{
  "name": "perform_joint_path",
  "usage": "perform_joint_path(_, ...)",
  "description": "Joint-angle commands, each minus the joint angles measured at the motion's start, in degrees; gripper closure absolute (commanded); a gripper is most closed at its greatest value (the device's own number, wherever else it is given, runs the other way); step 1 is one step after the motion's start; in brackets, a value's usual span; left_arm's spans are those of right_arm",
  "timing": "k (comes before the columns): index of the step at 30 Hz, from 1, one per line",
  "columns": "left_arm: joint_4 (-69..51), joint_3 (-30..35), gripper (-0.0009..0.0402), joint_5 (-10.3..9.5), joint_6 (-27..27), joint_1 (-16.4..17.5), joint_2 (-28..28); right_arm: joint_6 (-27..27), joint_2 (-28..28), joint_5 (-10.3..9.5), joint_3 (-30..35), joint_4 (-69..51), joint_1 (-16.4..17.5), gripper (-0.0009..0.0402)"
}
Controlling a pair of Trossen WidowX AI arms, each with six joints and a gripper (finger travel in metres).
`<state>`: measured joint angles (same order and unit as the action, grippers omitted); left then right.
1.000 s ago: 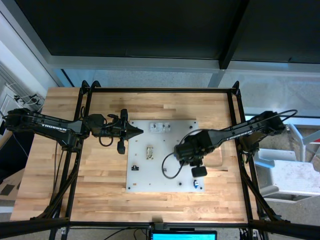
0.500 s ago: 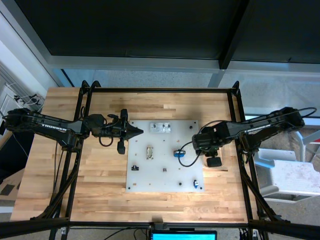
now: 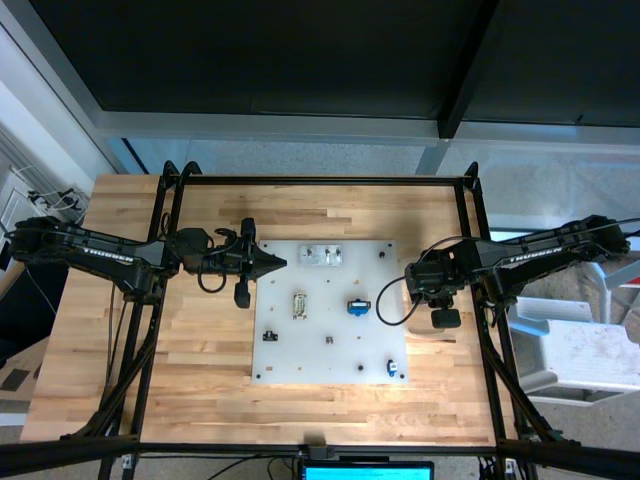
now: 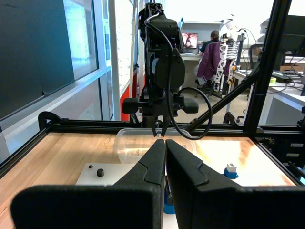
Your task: Unfasten the M12 fastener and place in the container
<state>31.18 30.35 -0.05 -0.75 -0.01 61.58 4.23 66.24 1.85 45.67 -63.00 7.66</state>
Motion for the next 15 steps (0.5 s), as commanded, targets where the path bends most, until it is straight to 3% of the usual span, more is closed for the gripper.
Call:
perform_joint_path(1, 0.0, 0.0, 0.0393, 0.0, 0.0, 0.0, 0.0, 0.0, 0.2, 1.64, -0.1, 0.4, 0.1, 0.0348)
perform_joint_path(15, 0.0, 0.0, 0.0393, 0.0, 0.0, 0.0, 0.0, -0.2, 0.2, 1.64, -0.1, 0.2, 0.1, 0.0218)
